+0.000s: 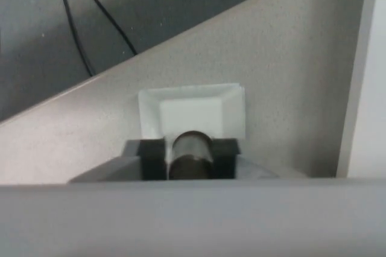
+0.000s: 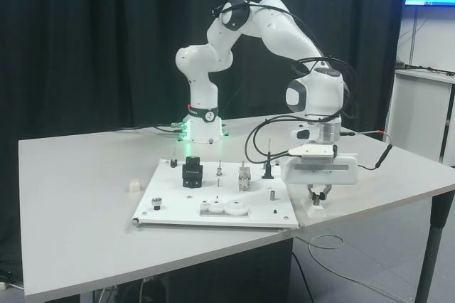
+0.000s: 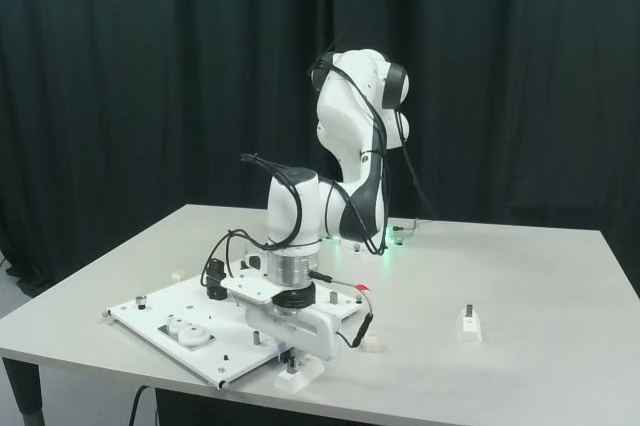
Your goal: Pick round peg 4.
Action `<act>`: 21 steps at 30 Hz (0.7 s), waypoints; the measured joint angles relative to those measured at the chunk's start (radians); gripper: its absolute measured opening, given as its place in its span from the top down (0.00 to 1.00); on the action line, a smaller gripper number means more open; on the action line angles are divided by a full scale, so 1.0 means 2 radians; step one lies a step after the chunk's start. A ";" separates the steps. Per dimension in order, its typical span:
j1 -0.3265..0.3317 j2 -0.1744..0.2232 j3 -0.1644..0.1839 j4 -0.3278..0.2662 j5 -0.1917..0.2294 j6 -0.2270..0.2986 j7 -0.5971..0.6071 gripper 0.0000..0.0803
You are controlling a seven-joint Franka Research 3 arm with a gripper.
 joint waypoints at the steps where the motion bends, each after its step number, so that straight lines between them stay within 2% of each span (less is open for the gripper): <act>1: 0.000 0.000 0.000 0.000 0.000 0.000 0.000 0.83; 14: -0.001 0.000 0.000 0.007 0.000 -0.003 -0.001 0.82; 21: -0.003 0.000 -0.003 0.032 -0.001 -0.036 -0.004 0.82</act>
